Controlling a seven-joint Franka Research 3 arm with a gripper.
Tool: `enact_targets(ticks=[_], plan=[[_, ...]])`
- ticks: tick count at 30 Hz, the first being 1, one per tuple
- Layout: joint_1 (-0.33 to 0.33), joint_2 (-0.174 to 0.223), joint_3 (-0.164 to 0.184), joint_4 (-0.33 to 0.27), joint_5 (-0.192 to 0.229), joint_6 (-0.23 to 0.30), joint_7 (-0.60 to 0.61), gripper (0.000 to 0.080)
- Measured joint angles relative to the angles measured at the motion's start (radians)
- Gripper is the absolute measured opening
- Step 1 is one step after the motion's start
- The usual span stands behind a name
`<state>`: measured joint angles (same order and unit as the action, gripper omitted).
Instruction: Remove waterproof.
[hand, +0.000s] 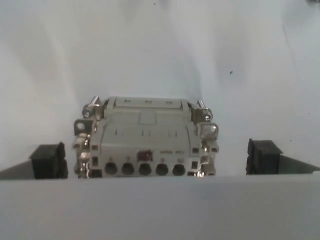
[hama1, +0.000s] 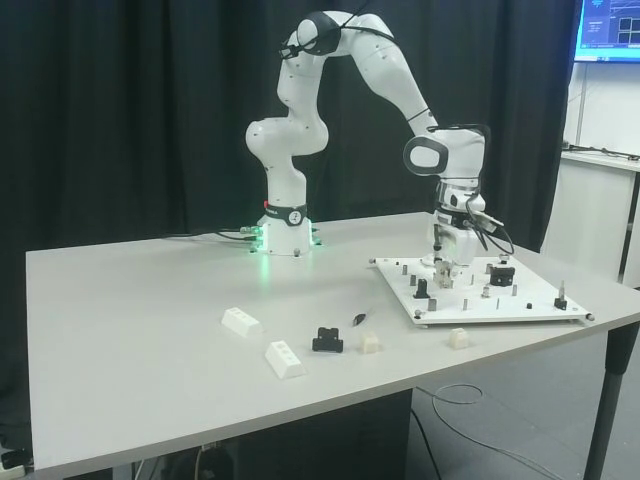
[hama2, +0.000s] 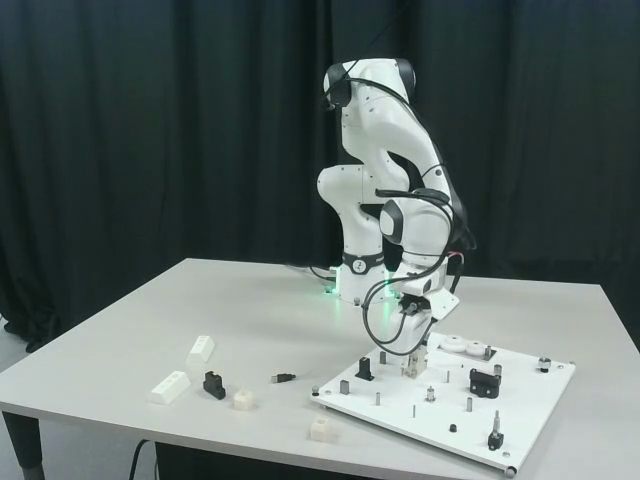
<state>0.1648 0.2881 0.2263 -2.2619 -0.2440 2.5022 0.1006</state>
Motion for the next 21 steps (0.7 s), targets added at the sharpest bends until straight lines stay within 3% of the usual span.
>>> enact_targets(ticks=[12,13,21], plan=[[-0.001,0.005,0.005,-0.003,0.002,-0.001,0.002,0.08],[0.0,0.005,0.005,-0.003,0.002,-0.002,0.003,0.062],[-0.001,0.005,0.006,-0.001,0.002,-0.007,0.004,0.0621]])
